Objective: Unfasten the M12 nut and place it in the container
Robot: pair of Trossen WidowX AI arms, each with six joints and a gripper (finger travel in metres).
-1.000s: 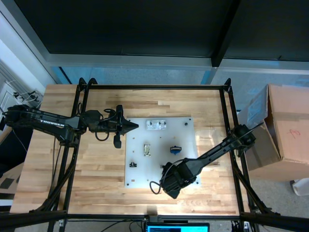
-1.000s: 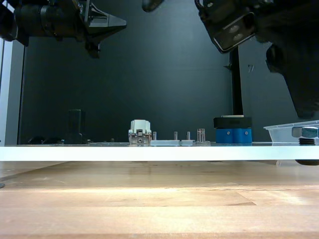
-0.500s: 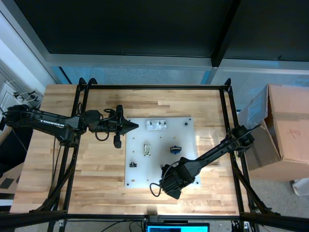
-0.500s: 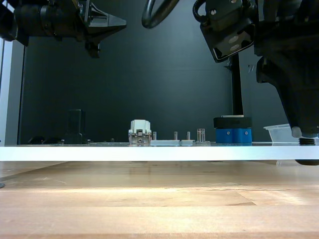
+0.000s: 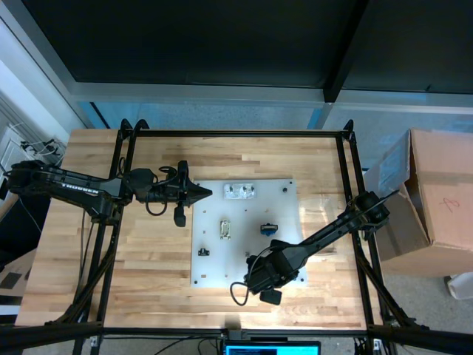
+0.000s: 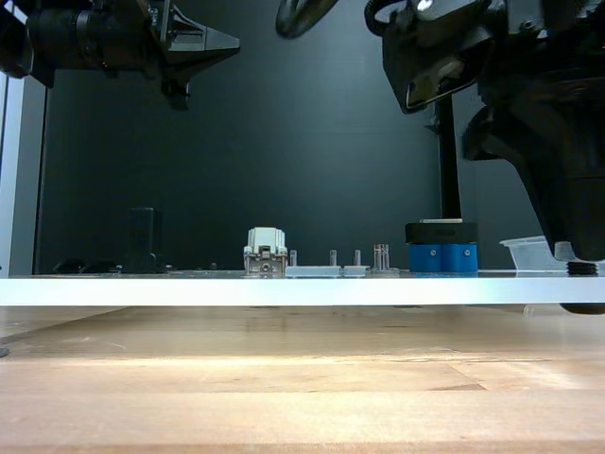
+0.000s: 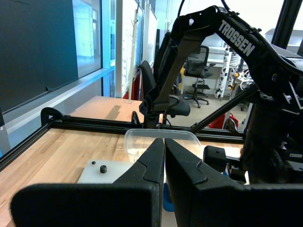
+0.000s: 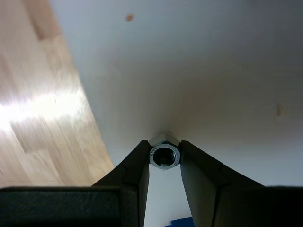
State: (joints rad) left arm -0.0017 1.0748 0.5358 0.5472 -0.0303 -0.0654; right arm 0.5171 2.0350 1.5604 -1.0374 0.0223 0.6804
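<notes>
The small silver M12 nut (image 8: 164, 155) sits between the right gripper's (image 8: 164, 147) two fingers, which are shut on its flats, with the white board (image 8: 227, 71) beneath. In the low view the right gripper (image 6: 574, 253) stands over the black ribbed stud (image 6: 584, 269), whose ribs show just below the fingers; the nut is still on its stud. In the high view the right gripper (image 5: 259, 268) hides the nut near the board's near right edge. The left gripper (image 5: 205, 193) hovers shut at the board's far left, high above it (image 6: 227, 43), its fingers (image 7: 151, 158) together.
The clear container (image 7: 161, 136) stands right of the board (image 5: 323, 211), behind the stud in the low view (image 6: 529, 248). On the board (image 5: 211, 266) are a blue block (image 6: 440, 257), a grey connector (image 6: 266, 253) and small posts. A cardboard box (image 5: 436, 200) is off the table's right.
The right gripper has come down over the nut, which stood bare on its stud a second ago, and shut on it; its wrist has turned. The left arm has not moved.
</notes>
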